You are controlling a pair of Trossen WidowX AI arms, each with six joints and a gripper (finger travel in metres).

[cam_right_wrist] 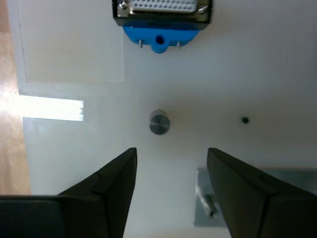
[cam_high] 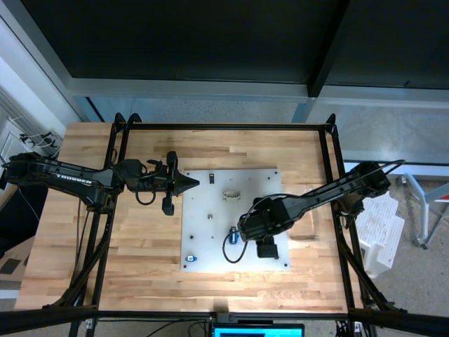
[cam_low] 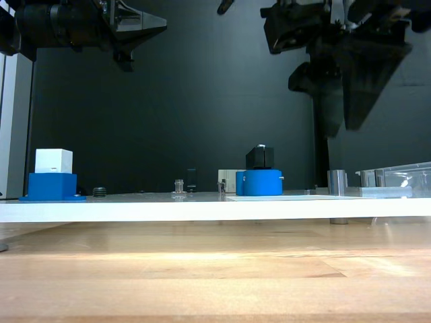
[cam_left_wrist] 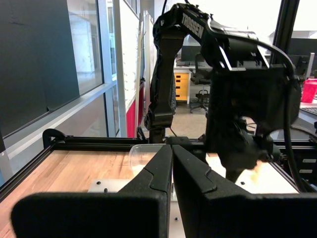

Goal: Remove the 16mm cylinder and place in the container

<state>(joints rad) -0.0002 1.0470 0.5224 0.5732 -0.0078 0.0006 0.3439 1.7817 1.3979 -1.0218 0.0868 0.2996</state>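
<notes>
- Left gripper [cam_high: 192,181]: centre left of the high view, raised above the bench [cam_high: 140,239], beside the left edge of the white board [cam_high: 210,232] and pointing right. Fingers [cam_left_wrist: 153,173] pressed together, nothing between them.
- Right gripper [cam_right_wrist: 171,151]: centre of the high view, hanging over the board and pointing straight down. Fingers [cam_right_wrist: 111,183] spread wide, holding nothing, well above the board in the low view.
- 16mm cylinder [cam_right_wrist: 159,122]: seen end-on from the right wrist camera as a small silvery disc. Standing upright in the board, just beyond the gap between the spread fingertips, untouched.
- Container [cam_high: 307,236]: clear tray with a faint outline, on the bare wood just right of the board, centre right of the high view. Contents cannot be made out.
- Blue connector fitting [cam_right_wrist: 159,34]: on the board past the cylinder, carrying a multi-pin plug [cam_right_wrist: 161,6].
- Grey metal block [cam_right_wrist: 202,193]: on the board, partly hidden behind one finger.
- Blue round fitting [cam_low: 262,182]: centre of the low view, with a black cap [cam_low: 259,158] on top.
</notes>
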